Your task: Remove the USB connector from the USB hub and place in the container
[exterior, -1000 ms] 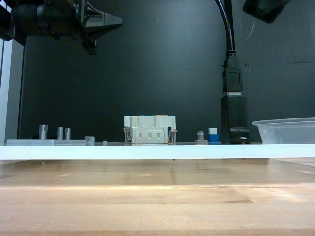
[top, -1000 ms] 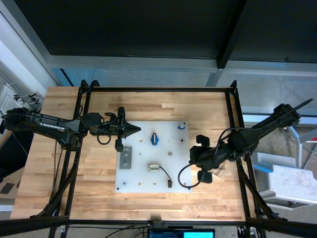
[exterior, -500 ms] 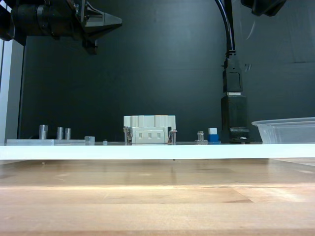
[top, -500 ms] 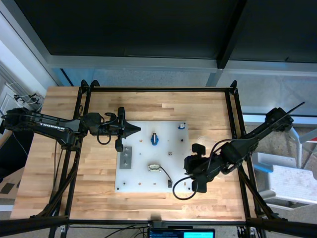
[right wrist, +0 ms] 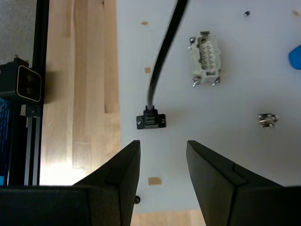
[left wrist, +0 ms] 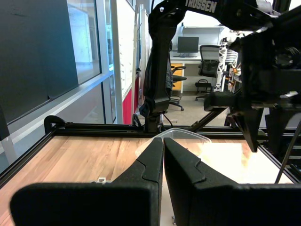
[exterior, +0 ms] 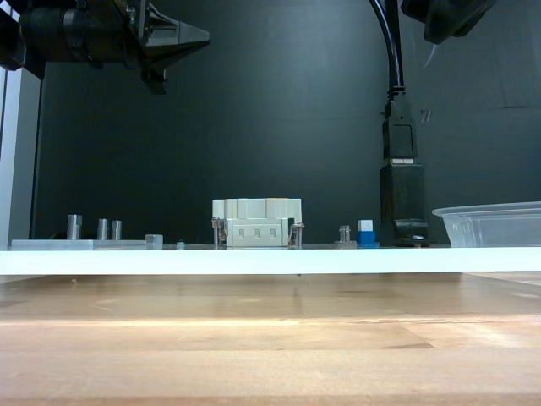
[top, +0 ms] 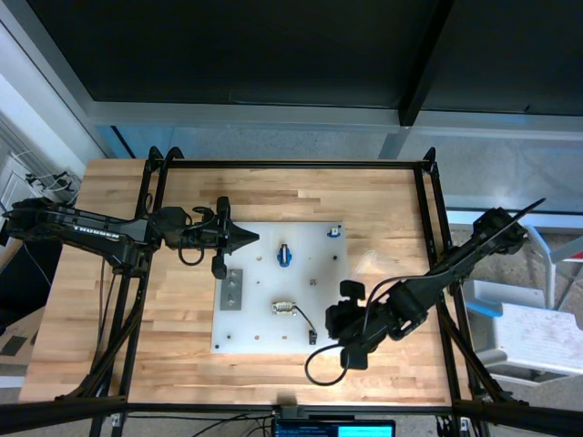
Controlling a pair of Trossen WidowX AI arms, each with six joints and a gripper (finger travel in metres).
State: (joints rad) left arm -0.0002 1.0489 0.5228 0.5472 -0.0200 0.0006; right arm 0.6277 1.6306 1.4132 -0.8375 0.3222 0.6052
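The USB connector [right wrist: 151,110], a thin black cable [right wrist: 164,56] ending in a dark plug, stands plugged into the small black USB hub [right wrist: 151,121] on the white board. In the low view the plug [exterior: 399,139] rises upright from the hub [exterior: 401,203]. My right gripper [right wrist: 163,146] hovers open above the board, its fingers just short of the hub and touching nothing; from above it [top: 330,326] sits beside the hub [top: 311,338]. The clear container [exterior: 490,224] rests to the right of the hub. My left gripper [top: 248,238] hangs shut and empty over the board's far left.
On the white board [top: 264,337] stand a white multi-pin connector [right wrist: 204,61], a grey metal block with pegs [top: 234,291], a blue part [top: 283,256] and a small metal fitting [right wrist: 267,120]. A black frame [top: 428,182] rings the wooden table.
My right arm has swung left and toward the near edge, from the board's right side to above the USB hub. The left arm and the connector have not moved.
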